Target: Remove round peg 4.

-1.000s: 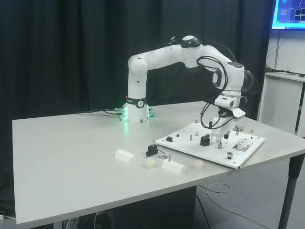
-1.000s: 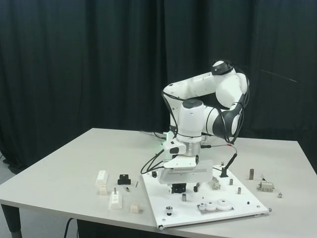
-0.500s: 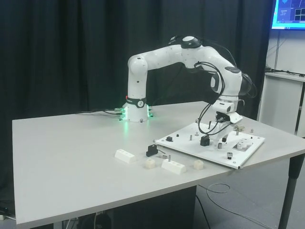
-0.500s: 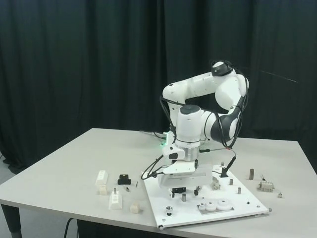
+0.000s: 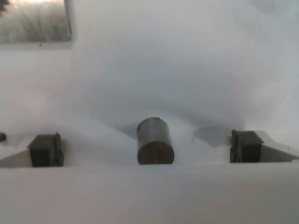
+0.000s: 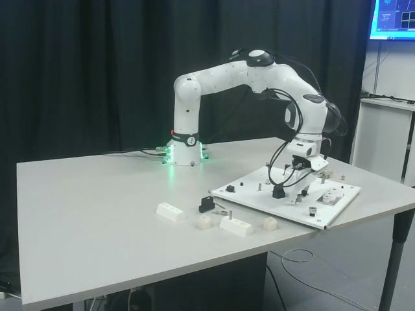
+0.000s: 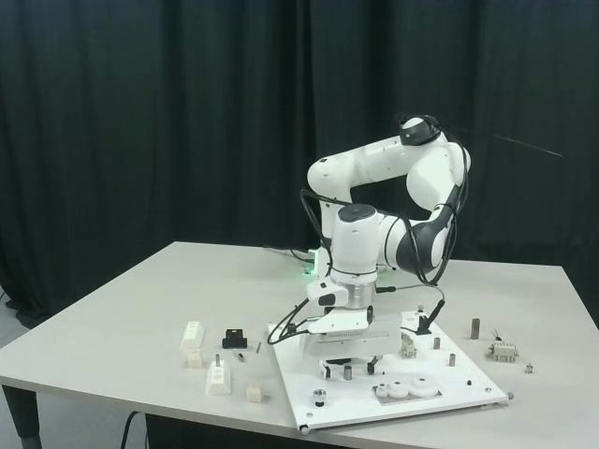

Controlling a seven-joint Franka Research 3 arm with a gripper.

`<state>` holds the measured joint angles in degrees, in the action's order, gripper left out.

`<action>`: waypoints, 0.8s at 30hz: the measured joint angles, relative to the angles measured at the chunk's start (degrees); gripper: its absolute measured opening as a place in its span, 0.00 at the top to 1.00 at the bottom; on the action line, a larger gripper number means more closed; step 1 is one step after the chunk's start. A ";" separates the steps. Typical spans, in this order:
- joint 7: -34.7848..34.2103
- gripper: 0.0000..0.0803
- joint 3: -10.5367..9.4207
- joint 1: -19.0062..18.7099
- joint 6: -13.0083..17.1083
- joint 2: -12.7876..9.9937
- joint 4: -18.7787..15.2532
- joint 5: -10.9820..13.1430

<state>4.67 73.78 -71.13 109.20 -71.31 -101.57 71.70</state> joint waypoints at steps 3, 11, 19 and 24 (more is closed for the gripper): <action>0.34 0.00 -0.06 -0.10 0.55 0.00 -0.19 0.26; 0.46 0.13 -0.29 -0.19 1.56 0.00 -0.56 0.60; 0.46 0.33 -0.32 -0.19 1.81 0.00 -0.58 0.62; 0.46 0.76 -0.32 -0.20 1.84 0.00 -0.58 0.75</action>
<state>5.13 73.46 -71.33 111.05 -71.31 -102.15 72.45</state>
